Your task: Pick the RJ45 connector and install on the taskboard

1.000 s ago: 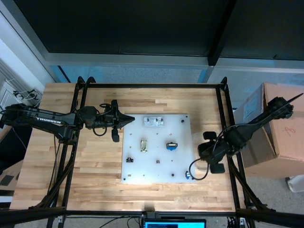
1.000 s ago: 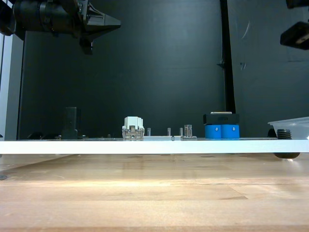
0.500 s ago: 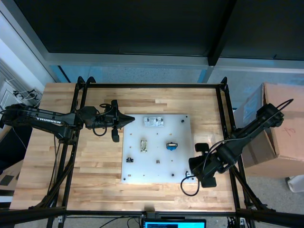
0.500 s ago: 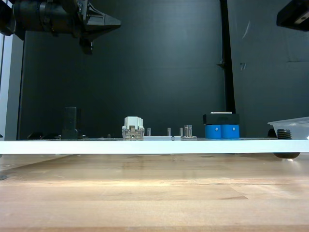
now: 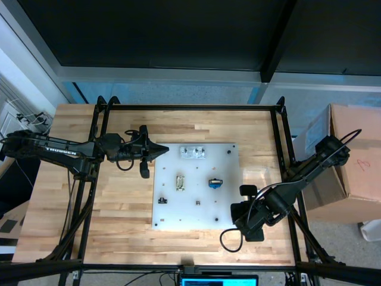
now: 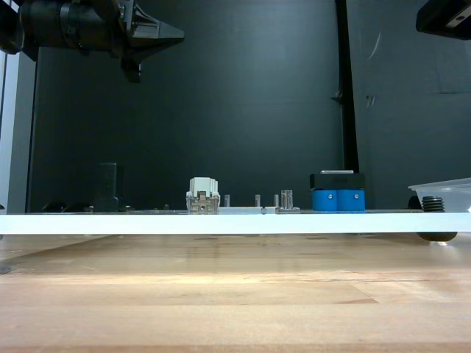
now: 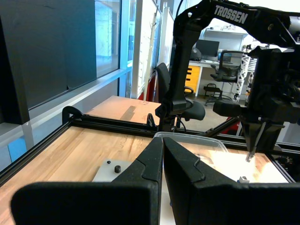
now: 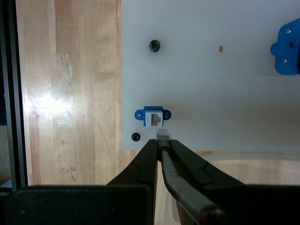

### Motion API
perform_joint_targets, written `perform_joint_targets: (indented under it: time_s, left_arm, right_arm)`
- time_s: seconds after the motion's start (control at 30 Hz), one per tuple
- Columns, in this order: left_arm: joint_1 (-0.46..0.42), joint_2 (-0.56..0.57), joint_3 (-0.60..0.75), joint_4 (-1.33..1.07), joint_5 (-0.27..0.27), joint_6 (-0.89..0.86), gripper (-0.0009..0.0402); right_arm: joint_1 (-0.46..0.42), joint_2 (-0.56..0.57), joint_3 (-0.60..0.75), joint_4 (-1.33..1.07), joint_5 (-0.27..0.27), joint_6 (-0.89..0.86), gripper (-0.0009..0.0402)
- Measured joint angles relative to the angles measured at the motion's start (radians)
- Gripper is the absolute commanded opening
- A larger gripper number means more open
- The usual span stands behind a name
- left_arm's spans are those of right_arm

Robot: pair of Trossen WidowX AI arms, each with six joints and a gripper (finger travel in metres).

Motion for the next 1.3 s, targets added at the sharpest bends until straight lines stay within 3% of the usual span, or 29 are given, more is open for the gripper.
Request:
perform_joint_targets:
  time_s: [0.23, 0.43, 0.83, 1.3]
  left_arm:
    - [0.000, 0.000, 0.000, 0.000, 0.000, 0.000, 0.0000]
    - [0.000, 0.000, 0.000, 0.000, 0.000, 0.000, 0.0000]
    - [0.000, 0.000, 0.000, 0.000, 0.000, 0.000, 0.0000]
    - [0.000, 0.000, 0.000, 0.000, 0.000, 0.000, 0.0000]
  right_arm:
    - [-0.001, 0.010, 0.000, 0.015, 0.006, 0.000, 0.0000]
    - [0.000, 0.024, -0.004, 0.023, 0.079, -0.001, 0.0000]
    - [0.008, 0.036, -0.069, 0.112, 0.043, -0.001, 0.0000]
    - [0.022, 0.036, -0.109, 0.154, 0.042, -0.001, 0.0000]
